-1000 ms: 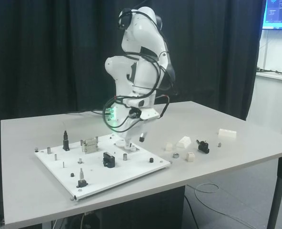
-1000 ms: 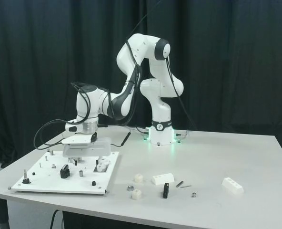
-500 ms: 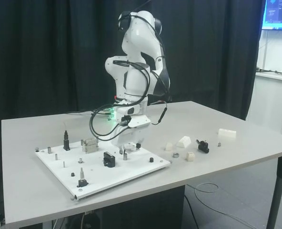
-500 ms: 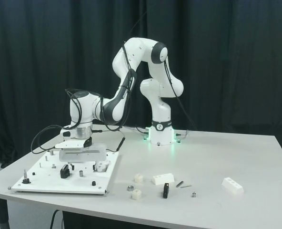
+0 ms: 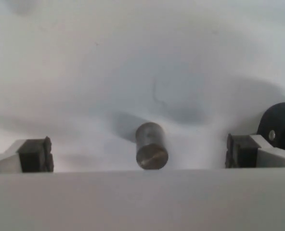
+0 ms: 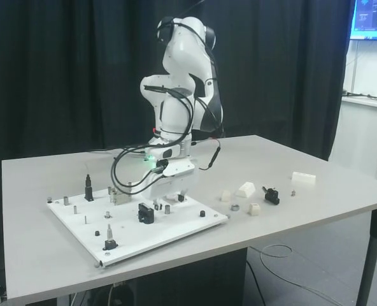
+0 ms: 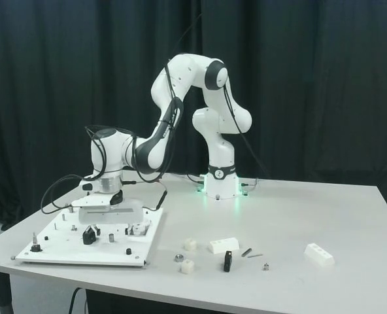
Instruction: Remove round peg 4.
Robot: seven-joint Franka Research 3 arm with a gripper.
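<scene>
A short grey round peg (image 5: 152, 147) stands upright in the white board (image 6: 176, 226). My gripper (image 5: 137, 154) is open and straddles it, with one black fingertip (image 5: 34, 155) on each side and a gap to the peg on both. In the first room view the gripper (image 6: 167, 201) hangs low over the board's middle, just above the peg (image 6: 167, 208). The second room view shows the gripper (image 7: 108, 228) over the same peg (image 7: 110, 238) on the board (image 7: 63, 254).
A black part (image 6: 145, 213) sits on the board close beside the gripper and shows in the wrist view as a black part (image 5: 279, 127). Several other pegs stand on the board. White blocks (image 6: 245, 189) and a black clip (image 6: 270, 196) lie on the table.
The arm has swung toward the board's middle and come down. The gripper now sits low around the round peg instead of hanging above the board's far edge.
</scene>
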